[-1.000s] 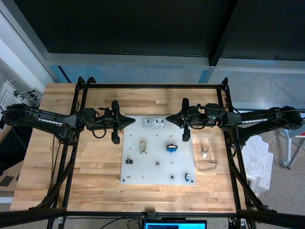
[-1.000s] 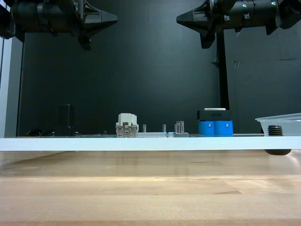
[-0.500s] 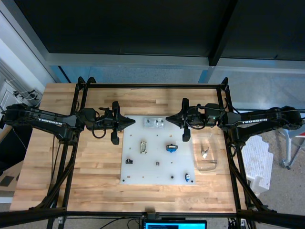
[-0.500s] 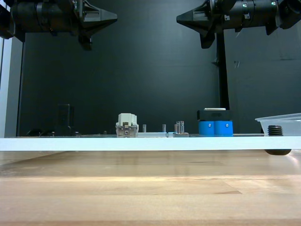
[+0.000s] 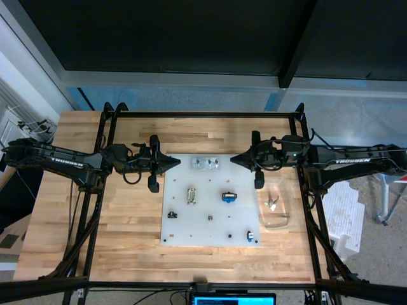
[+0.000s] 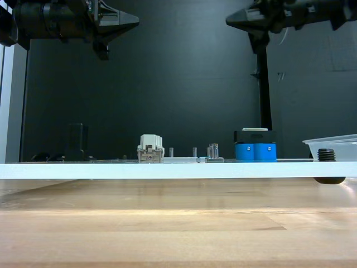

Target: Pick the RJ45 connector and install on taskboard

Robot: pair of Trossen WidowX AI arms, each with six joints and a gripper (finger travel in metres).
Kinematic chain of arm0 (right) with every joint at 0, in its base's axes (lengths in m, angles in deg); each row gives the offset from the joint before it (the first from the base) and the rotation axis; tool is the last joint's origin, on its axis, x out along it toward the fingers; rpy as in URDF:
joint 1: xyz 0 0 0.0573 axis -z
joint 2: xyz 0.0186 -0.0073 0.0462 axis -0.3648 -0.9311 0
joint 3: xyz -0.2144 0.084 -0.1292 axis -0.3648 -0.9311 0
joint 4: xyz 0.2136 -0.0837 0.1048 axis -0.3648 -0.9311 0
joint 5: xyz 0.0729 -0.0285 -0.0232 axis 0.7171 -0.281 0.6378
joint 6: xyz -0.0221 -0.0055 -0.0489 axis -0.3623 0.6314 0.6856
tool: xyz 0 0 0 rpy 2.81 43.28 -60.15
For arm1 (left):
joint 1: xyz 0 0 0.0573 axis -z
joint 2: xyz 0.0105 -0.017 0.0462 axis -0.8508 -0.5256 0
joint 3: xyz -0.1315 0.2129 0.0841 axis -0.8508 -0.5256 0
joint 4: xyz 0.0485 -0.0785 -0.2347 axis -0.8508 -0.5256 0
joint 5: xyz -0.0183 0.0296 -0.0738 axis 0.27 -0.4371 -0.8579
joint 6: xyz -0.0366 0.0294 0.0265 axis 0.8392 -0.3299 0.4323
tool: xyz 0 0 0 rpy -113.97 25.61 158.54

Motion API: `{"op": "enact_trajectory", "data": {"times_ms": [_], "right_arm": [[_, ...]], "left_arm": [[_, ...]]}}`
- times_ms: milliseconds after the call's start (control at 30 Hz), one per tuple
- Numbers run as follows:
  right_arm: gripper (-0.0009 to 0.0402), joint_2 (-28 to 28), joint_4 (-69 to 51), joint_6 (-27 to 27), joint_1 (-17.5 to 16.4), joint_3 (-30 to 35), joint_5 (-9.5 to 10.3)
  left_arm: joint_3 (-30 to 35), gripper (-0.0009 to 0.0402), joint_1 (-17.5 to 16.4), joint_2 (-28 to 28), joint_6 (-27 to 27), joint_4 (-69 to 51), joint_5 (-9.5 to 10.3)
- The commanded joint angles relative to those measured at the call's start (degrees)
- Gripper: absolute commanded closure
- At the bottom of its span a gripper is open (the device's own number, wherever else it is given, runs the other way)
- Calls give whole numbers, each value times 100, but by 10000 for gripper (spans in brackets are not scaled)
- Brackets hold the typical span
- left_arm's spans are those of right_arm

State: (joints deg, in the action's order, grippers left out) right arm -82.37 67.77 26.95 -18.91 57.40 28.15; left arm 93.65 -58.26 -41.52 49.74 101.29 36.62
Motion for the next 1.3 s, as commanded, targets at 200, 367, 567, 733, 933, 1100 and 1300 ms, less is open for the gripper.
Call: {"op": "enact_trajectory", "data": {"times_ms": [200, 367, 567, 733, 933, 1100, 1300], "right_arm": [[393, 535, -1596, -299, -11, 33, -61], [393, 627, -3152, -278, -24, 507, -109], [393, 627, -4756, -221, -42, 1163, -101], [393, 627, -6087, -170, -52, 1659, -103], [393, 627, -7152, -125, -79, 2015, -146], [393, 627, -7781, -131, -247, 2159, -149], [393, 612, -8247, -258, -728, 2162, -153]], "left_arm": [[2, 393, -2, 0, -2, 4, -2], [2, 393, -2, 0, 0, 4, -2], [2, 393, -2, 0, -2, 2, -2], [2, 393, -2, -2, -2, 4, -2], [2, 393, -2, 0, 0, 2, -2], [2, 393, -2, 0, -2, 2, -2], [2, 393, -2, 0, -2, 2, -2]]}}
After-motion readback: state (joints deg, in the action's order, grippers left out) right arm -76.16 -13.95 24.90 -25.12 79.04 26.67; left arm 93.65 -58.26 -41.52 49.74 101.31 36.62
